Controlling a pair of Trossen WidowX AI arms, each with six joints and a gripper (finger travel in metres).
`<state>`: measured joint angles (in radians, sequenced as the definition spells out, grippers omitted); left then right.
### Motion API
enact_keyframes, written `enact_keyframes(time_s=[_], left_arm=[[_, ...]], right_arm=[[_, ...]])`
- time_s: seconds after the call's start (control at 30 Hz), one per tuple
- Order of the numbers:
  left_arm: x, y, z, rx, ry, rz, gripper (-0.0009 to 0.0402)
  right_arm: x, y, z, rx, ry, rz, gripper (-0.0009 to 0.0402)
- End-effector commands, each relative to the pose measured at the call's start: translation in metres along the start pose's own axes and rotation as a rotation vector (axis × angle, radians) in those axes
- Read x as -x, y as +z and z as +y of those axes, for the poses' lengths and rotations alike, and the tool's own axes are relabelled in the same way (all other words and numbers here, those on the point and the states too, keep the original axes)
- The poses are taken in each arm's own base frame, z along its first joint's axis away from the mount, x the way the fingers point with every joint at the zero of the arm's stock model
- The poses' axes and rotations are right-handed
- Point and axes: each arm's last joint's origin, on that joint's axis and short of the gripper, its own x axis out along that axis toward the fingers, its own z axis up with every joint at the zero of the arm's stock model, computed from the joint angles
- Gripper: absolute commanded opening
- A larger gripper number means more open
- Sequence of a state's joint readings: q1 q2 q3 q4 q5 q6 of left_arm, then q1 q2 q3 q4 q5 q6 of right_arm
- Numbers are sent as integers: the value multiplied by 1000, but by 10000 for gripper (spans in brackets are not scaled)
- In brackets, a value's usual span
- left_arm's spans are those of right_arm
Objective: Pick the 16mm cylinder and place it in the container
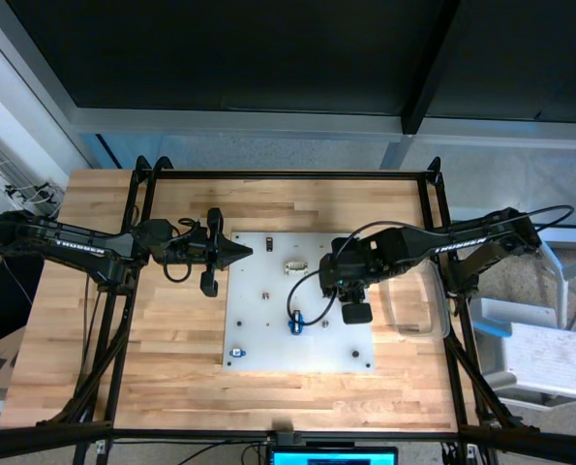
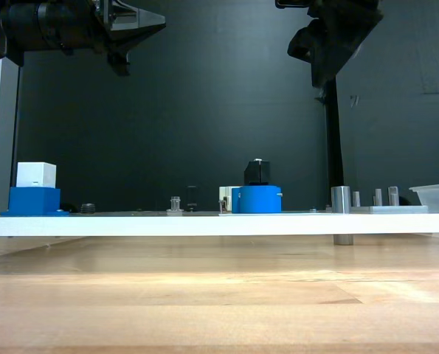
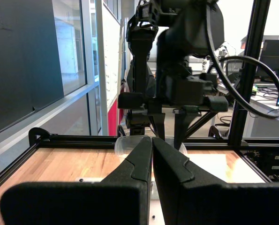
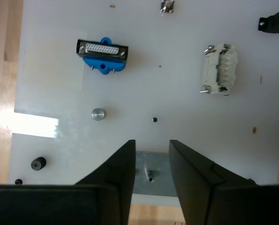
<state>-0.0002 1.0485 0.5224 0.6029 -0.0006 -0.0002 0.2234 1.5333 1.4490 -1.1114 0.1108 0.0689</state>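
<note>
right claw [image 4: 151, 143] agape near 16mm cylinder [image 4: 98, 114] | left claw [image 3: 152, 139] pinched, aloft left

Bench [image 1: 171, 339]: wood planks, light sheen. Board [image 4: 59, 47]: smooth white plastic with a glossy glare patch. 16mm cylinder [image 4: 98, 114]: bare silvery metal. Container [image 1: 446, 305], right of the board: clear glossy plastic. Grey block [image 4: 151, 180]: dull metal. Left gripper [image 1: 247, 251] over the board's left edge and right gripper [image 4: 151, 150] over its right part: matt black plastic jaws.

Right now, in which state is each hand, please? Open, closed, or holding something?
Left hand: closed, empty, high at the white board left edge.
Right hand: open, empty, hovering over the grey block.
</note>
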Motion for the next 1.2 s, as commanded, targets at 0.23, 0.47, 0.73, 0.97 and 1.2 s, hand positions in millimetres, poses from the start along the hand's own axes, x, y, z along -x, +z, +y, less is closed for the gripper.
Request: enact_keyframes(time_s=[0.23,0.47,0.73,0.97,1.2], left_arm=[[0,0,0,0,0,0,0],[0,0,0,0,0,0,0],[0,0,0,0,0,1,0],[0,0,0,0,0,0,0],[0,0,0,0,0,0,0]], right_arm=[[-25,5,21,36,8,74,171],[-40,7,29,62,-39,107,198],[-59,10,40,86,-36,137,206],[-71,10,45,97,-34,162,206],[-86,11,52,114,-23,178,205]])
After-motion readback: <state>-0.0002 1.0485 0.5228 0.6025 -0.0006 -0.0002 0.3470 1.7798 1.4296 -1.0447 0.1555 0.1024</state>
